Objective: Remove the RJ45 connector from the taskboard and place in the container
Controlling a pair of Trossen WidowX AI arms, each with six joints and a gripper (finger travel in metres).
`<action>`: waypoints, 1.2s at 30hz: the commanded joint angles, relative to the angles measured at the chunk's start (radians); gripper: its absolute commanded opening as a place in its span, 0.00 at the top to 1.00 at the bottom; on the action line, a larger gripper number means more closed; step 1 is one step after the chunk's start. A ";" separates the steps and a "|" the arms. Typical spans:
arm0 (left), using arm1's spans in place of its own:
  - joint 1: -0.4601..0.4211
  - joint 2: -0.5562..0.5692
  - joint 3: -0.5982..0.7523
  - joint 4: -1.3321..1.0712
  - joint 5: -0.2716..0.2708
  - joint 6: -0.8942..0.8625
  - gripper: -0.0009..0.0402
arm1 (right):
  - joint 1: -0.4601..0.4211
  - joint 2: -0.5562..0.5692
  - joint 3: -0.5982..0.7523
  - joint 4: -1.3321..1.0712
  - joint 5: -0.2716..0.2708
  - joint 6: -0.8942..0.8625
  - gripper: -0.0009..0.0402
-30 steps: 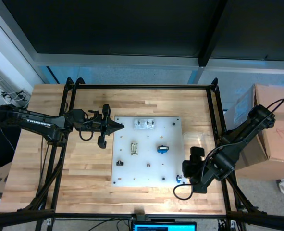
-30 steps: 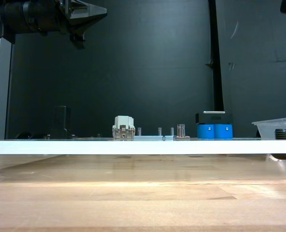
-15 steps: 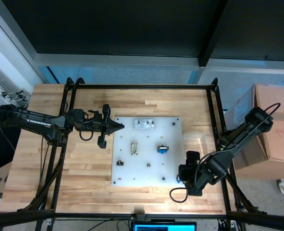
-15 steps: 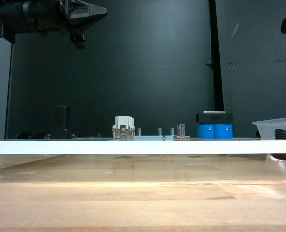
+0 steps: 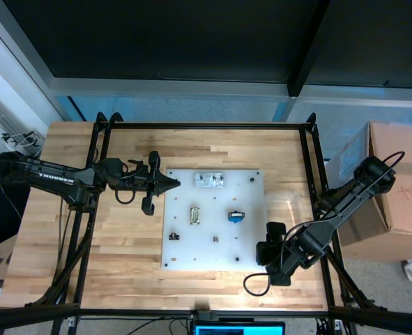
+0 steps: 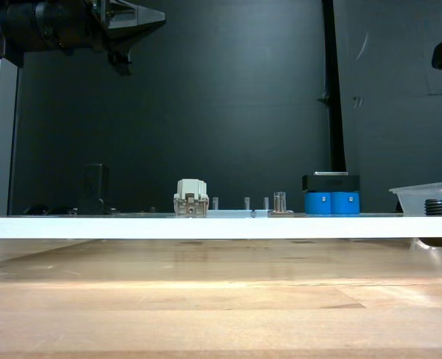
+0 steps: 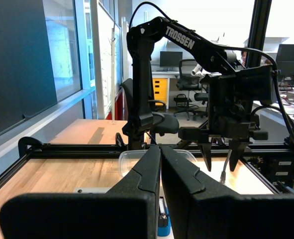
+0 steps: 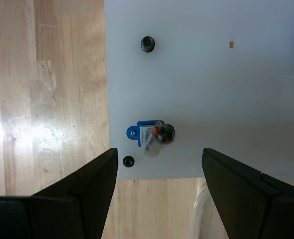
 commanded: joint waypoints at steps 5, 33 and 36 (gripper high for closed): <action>0.000 0.000 0.000 0.000 0.000 0.000 0.98 | -0.002 0.015 0.000 0.002 -0.002 -0.005 0.40; 0.000 0.000 0.000 0.000 0.000 0.000 0.98 | -0.011 0.061 -0.004 0.068 -0.011 -0.022 0.41; 0.000 0.000 0.000 0.000 0.000 0.000 0.98 | -0.011 0.061 -0.004 0.067 -0.010 -0.023 0.41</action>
